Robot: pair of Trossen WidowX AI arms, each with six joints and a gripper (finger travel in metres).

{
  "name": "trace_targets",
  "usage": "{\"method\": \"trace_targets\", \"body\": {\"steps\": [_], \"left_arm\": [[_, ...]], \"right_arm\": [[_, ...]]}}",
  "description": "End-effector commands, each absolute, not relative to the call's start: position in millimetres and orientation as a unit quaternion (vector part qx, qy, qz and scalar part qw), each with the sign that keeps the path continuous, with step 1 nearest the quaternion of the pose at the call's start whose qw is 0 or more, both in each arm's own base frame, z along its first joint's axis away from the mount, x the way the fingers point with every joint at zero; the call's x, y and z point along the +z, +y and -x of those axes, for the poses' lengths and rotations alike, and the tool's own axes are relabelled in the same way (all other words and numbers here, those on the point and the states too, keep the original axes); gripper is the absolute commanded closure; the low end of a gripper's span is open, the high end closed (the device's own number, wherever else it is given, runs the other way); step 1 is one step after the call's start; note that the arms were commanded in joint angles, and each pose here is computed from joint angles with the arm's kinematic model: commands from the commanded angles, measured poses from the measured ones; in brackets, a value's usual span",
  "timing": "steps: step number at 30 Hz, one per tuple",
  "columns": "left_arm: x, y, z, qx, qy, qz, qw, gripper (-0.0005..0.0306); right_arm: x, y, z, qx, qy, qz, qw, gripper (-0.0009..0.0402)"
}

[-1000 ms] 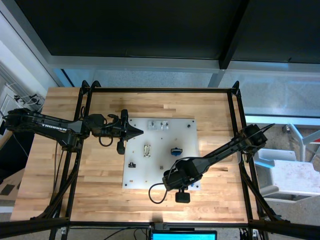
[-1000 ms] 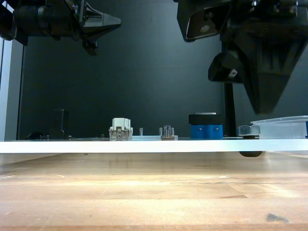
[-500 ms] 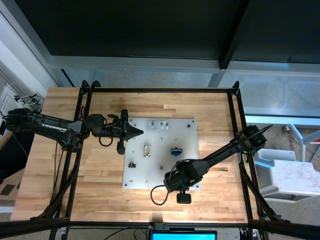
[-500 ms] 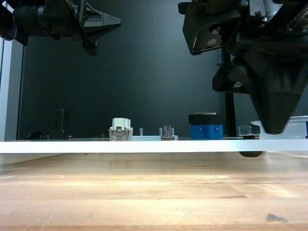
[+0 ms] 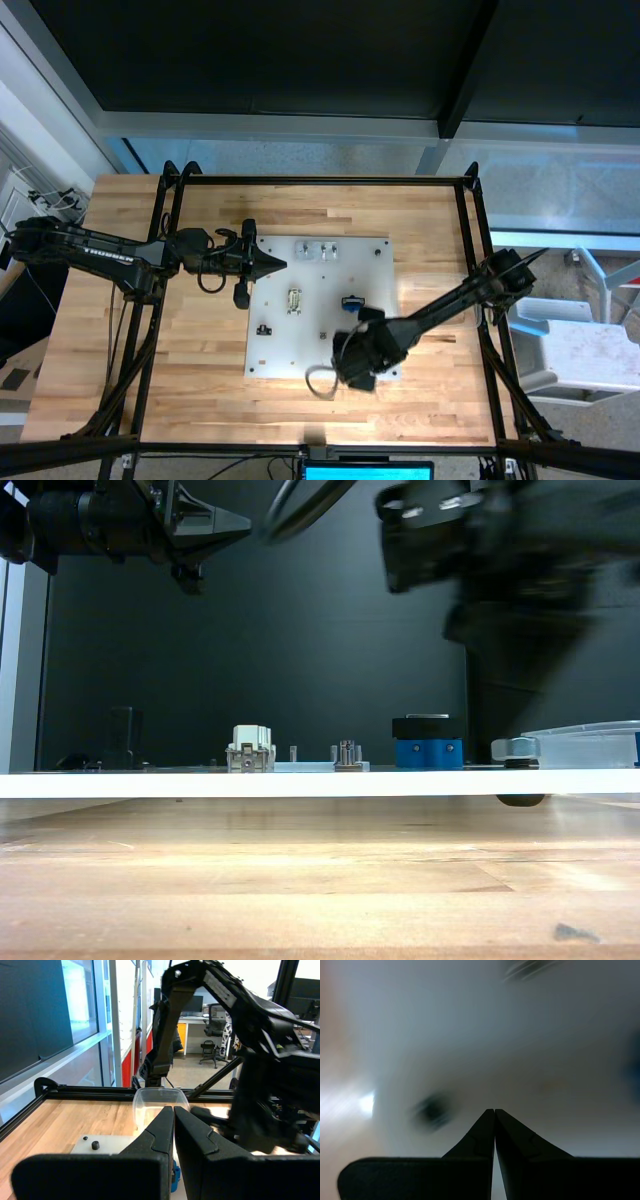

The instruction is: Unfasten the M12 fastener and place in the container

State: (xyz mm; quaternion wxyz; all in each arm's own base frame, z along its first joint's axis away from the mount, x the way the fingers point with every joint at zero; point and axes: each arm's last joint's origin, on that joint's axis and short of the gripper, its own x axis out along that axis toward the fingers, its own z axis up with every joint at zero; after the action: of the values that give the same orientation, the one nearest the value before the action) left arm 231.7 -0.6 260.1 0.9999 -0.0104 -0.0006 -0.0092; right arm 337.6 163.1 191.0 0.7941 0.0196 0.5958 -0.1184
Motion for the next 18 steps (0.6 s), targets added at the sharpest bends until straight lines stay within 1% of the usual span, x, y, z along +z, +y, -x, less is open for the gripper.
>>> {"method": "trace_targets", "body": {"steps": [1, 3, 5, 6, 8, 9, 13, 16, 18], "left_arm": [[260.1, -0.5, -231.7, -0.0090, -0.0006, 0.0102, 0.99991, 0.0300], [260.1, -0.6, -231.7, -0.0092, -0.0006, 0.0102, 0.99991, 0.0300], [260.6, -0.6, -231.7, -0.0092, -0.0029, 0.0102, 0.99990, 0.0300], [260.6, -0.5, -231.7, -0.0090, -0.0029, 0.0102, 0.99990, 0.0300], [260.1, -0.6, -231.7, -0.0092, -0.0006, 0.0102, 0.99991, 0.0300], [260.1, -0.6, -231.7, -0.0092, -0.0006, 0.0102, 0.99991, 0.0300], [260.5, -0.6, -231.7, -0.0092, -0.0021, 0.0102, 0.99990, 0.0300], [260.1, -0.6, -231.7, -0.0092, -0.0002, 0.0102, 0.99991, 0.0300], [260.1, -0.6, -231.7, -0.0093, -0.0002, 0.0102, 0.99990, 0.0300]], "right_arm": [[197.1, 163, -336, -0.114, 0.595, -0.024, 0.795, 0.0393], [197.2, 165, -334, -0.105, 0.603, -0.029, 0.790, 0.0393], [197.0, 166, -333, -0.096, 0.610, -0.035, 0.786, 0.0393], [197.0, 166, -333, -0.093, 0.612, -0.038, 0.785, 0.0393], [196.9, 168, -333, -0.080, 0.618, -0.047, 0.781, 0.0393], [196.8, 169, -332, -0.072, 0.622, -0.053, 0.778, 0.0393], [200.9, 175, -334, -0.023, 0.626, -0.093, 0.774, 0.0393], [204.8, 180, -336, 0.020, 0.623, -0.125, 0.772, 0.0393], [205.6, 183, -337, 0.041, 0.623, -0.139, 0.769, 0.0393]]}}
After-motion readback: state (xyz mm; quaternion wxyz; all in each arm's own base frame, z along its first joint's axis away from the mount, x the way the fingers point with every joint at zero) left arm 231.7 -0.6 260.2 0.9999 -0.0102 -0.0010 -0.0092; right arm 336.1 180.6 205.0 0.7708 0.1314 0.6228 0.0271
